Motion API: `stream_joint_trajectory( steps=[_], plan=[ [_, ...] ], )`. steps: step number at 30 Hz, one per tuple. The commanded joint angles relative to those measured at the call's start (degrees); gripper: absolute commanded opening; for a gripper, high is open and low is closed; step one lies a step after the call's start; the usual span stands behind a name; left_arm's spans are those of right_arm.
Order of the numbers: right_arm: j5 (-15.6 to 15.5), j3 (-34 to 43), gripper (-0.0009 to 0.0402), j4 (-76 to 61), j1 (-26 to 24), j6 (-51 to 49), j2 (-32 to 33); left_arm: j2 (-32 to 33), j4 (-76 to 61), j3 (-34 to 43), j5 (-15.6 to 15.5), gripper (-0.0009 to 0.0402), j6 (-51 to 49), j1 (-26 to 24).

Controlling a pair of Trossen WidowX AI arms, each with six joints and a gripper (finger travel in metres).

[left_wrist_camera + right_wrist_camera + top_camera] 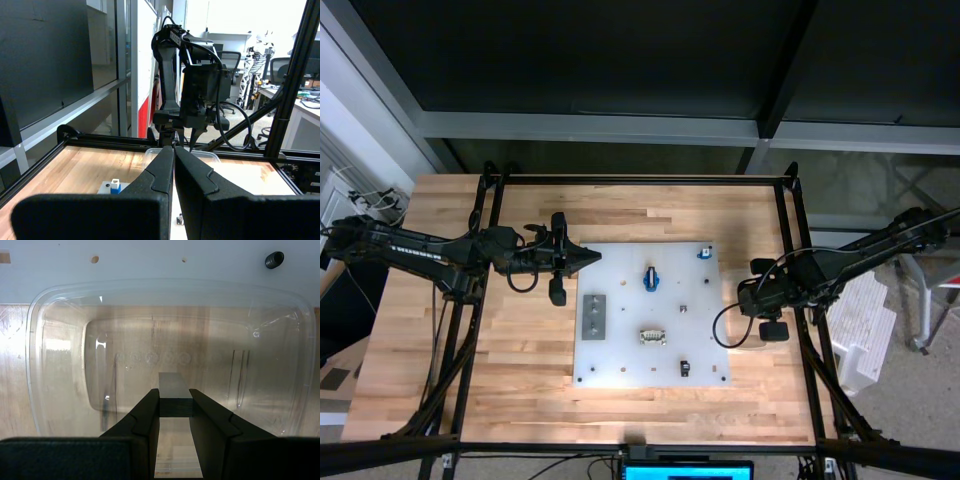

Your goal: Pick the 16mm bar and install on taskboard

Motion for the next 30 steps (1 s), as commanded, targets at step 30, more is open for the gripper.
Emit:
stream_joint_trajectory(
  steps=[30],
  plan=[
    [0.5,15.5,0.0009,4.5,11.5,9.9,21.2,0.0,0.0,0.0,0.0,0.0001,0.0,0.0]
  ],
)
